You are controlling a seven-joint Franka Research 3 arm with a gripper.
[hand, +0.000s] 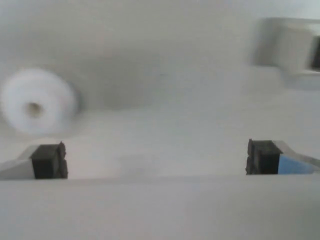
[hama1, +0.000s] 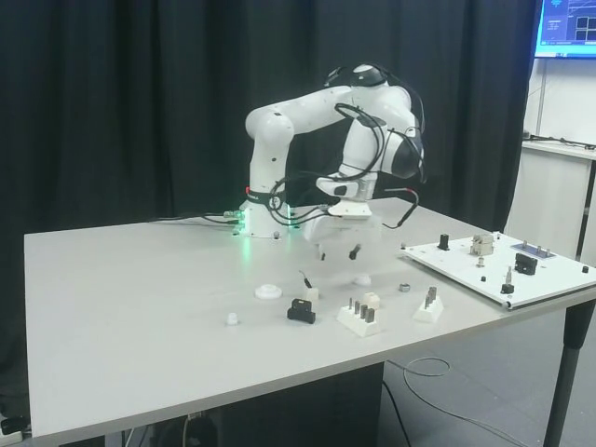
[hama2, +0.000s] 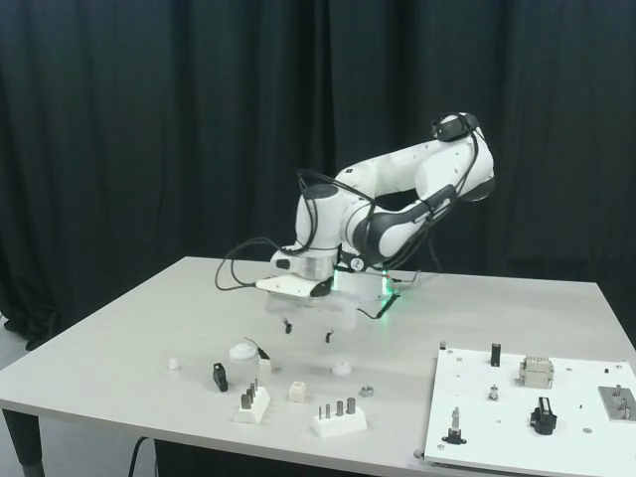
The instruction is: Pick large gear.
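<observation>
- Gripper [hand: 155, 159] hovers wide open above the tabletop [hama1: 130, 298], holding nothing.
- Large gear [hama1: 268, 292] sits off-centre; descending now risks missing it.

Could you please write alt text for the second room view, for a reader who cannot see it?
A white robot arm holds its open pincer above a grey table, over small white parts including a large gear. A white board lies alongside.

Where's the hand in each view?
Wrist view: hand in the foreground, black fingertips wide apart over the grey table.
First room view: hand mid-picture, above a small white part.
Second room view: hand left of centre.
Shared landmark: the grey table.
</observation>
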